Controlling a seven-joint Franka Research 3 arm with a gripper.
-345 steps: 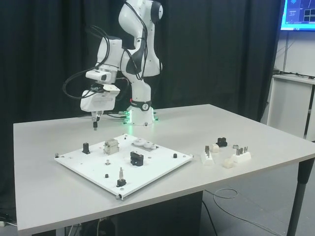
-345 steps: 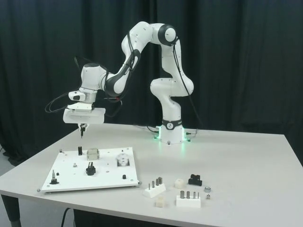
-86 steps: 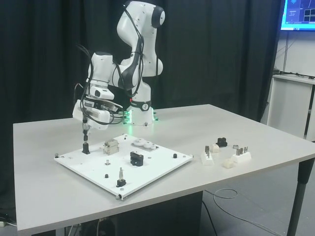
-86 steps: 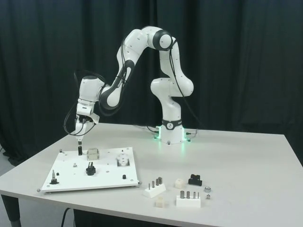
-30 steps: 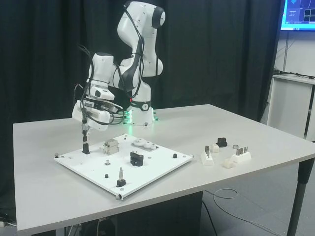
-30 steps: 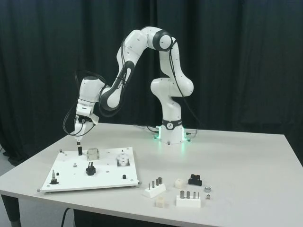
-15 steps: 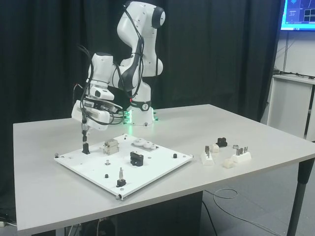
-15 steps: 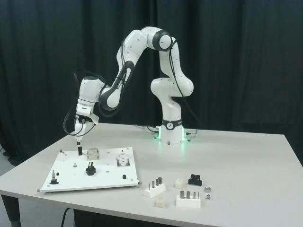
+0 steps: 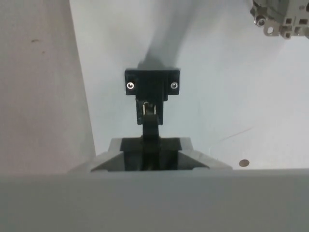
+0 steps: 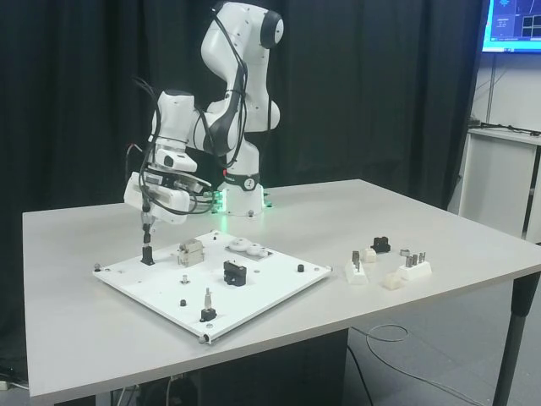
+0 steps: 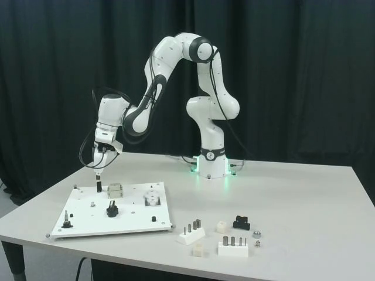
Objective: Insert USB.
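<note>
My gripper [image 10: 147, 225] hangs over the far left corner of the white board [image 10: 270, 283], shut on a small black USB plug [image 9: 150, 121]. In the wrist view the plug's metal tip points at the black USB socket [image 9: 152, 86], which is screwed to the board straight beneath it. The first room view has the socket [image 10: 147, 255] a short way below the fingertips. In the second room view the gripper [image 11: 98, 171] stands right over the socket [image 11: 98, 187]. Whether the tip has entered the slot I cannot tell.
On the board stand a grey block [image 10: 191, 251], a black fixture [image 10: 234, 272], a white round part [image 10: 245, 246] and an upright peg [image 10: 208, 306]. Small white and black parts [image 10: 385, 258] lie on the grey table to the right. The robot base [image 10: 241, 193] is behind the board.
Since 11.5 s ago the arm has swung down and tilted over the socket with the plug. Over the last second it has barely moved.
</note>
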